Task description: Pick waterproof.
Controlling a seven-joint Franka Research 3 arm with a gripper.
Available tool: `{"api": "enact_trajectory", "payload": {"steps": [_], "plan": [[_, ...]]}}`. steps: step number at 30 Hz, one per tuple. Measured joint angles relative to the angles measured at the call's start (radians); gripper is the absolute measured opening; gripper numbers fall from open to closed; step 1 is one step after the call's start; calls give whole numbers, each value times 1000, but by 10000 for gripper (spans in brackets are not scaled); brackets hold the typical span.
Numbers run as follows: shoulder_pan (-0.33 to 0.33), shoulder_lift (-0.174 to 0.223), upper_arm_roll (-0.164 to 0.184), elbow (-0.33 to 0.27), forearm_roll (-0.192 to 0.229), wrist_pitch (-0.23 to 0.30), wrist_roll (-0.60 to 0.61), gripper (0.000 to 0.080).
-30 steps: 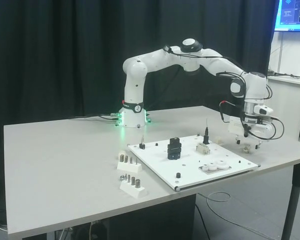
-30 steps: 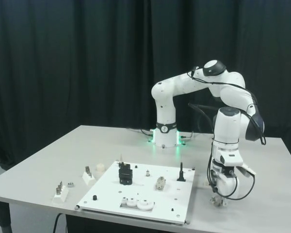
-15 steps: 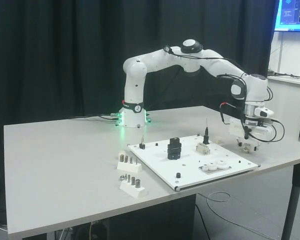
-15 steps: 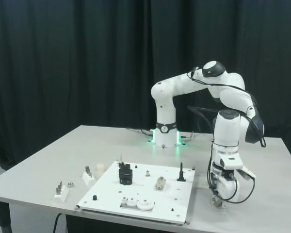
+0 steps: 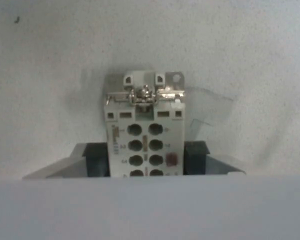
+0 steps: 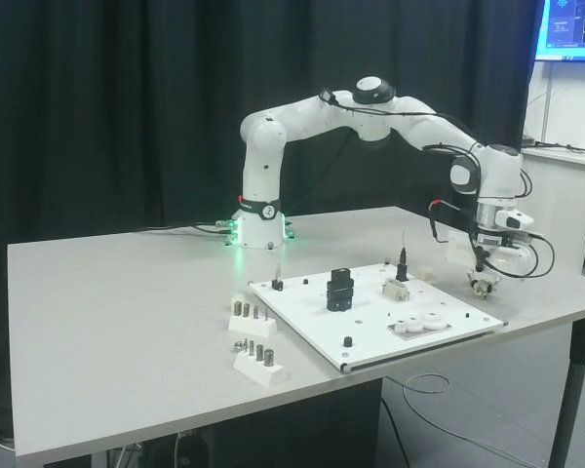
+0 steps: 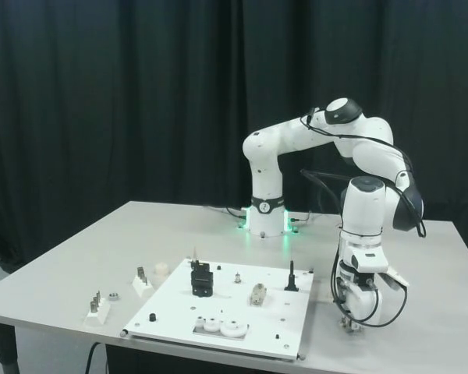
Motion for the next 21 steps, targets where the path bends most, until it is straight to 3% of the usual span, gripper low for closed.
{"api": "enact_trajectory", "payload": {"steps": [4,5,21], "plan": [[-1,0,0,1,0,0,4,382],[-2,0,0,1,0,0,6,310],[-2,-17,-22,18,-17,-36,24,310]]}}
